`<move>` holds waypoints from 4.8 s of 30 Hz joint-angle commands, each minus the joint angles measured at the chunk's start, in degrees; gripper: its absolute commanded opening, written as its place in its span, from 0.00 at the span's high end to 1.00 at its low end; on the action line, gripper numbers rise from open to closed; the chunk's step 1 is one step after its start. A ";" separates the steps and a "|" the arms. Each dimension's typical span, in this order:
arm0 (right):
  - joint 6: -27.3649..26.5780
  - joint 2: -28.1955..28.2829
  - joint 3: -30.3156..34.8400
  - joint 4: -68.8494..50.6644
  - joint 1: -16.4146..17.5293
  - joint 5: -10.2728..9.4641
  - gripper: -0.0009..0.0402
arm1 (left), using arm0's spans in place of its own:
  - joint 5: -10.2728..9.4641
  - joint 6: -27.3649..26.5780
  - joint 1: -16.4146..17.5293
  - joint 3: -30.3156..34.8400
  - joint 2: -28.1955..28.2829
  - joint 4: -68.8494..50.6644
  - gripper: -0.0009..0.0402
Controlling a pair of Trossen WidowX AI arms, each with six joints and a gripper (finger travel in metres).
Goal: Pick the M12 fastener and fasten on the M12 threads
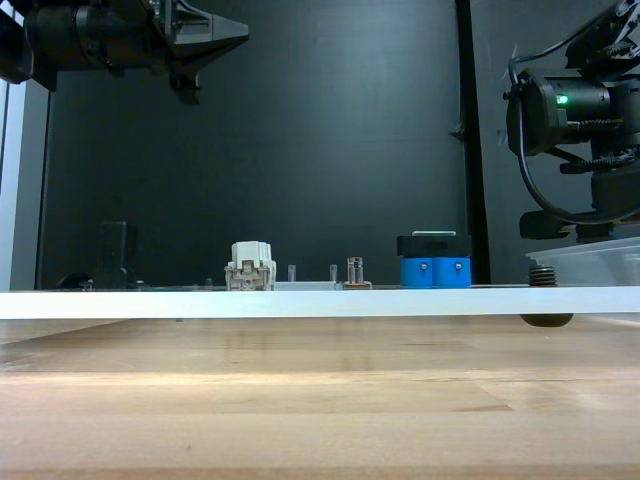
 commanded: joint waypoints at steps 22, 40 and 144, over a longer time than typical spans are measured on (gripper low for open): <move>-4.57 -2.32 16.17 -16.76 1.97 0.50 0.97 | 0.00 0.00 0.00 0.00 0.02 0.00 0.98; -13.64 8.07 31.28 -20.96 11.85 0.57 0.97 | 0.02 0.00 0.02 0.00 0.02 0.00 0.98; -12.48 47.63 64.83 -14.84 22.23 -0.07 0.97 | 0.00 0.00 0.00 0.00 0.24 0.00 0.98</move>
